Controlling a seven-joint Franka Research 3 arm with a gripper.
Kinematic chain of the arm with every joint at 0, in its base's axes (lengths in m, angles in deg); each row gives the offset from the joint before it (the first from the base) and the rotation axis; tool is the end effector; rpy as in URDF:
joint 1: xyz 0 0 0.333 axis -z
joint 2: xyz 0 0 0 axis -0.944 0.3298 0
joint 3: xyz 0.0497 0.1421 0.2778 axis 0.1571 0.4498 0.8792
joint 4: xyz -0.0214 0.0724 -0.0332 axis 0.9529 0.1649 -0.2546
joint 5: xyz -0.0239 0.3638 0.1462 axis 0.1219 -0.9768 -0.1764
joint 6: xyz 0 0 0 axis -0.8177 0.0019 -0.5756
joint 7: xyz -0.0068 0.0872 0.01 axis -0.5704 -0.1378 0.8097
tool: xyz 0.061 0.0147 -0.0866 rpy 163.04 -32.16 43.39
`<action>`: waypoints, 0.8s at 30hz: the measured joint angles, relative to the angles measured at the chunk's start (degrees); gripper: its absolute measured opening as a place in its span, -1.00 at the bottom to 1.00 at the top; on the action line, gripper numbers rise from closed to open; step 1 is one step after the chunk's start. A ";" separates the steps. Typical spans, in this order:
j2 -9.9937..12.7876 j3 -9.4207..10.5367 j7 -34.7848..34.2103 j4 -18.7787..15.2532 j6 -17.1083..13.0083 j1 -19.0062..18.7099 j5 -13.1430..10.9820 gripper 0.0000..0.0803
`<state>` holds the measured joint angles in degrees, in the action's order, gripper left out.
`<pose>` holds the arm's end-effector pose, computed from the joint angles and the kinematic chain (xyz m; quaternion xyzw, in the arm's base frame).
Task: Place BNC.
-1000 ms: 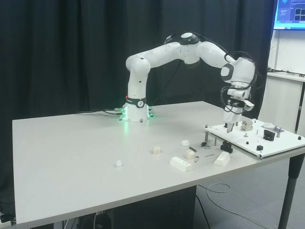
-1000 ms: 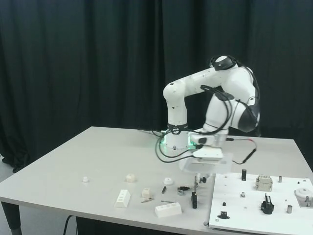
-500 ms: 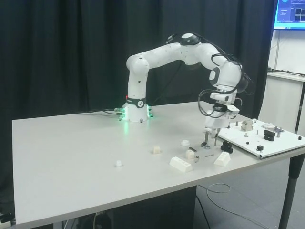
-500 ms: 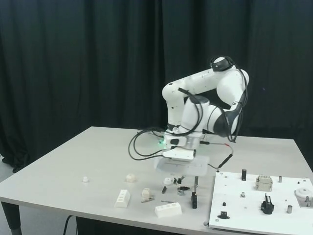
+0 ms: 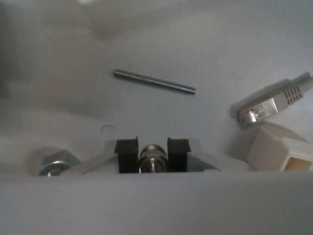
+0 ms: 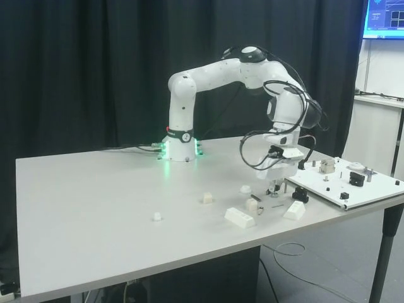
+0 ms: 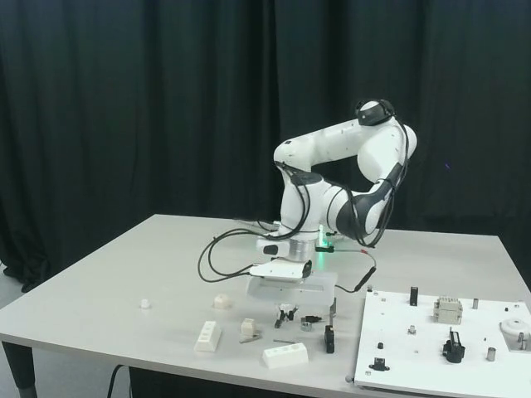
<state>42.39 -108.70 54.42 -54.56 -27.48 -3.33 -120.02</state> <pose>0.5992 0.0955 0.2159 0.9684 -0.2409 0.0232 0.0605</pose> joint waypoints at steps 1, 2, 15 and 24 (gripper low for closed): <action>0.00 0.11 0.34 -0.15 0.00 0.16 -0.43 -0.70; 0.00 0.20 0.66 -0.27 0.00 0.30 -0.78 -0.70; 0.48 0.51 6.12 -2.00 -0.02 1.25 -5.70 -0.52; 0.64 0.49 6.88 -2.25 -0.02 1.55 -6.78 0.33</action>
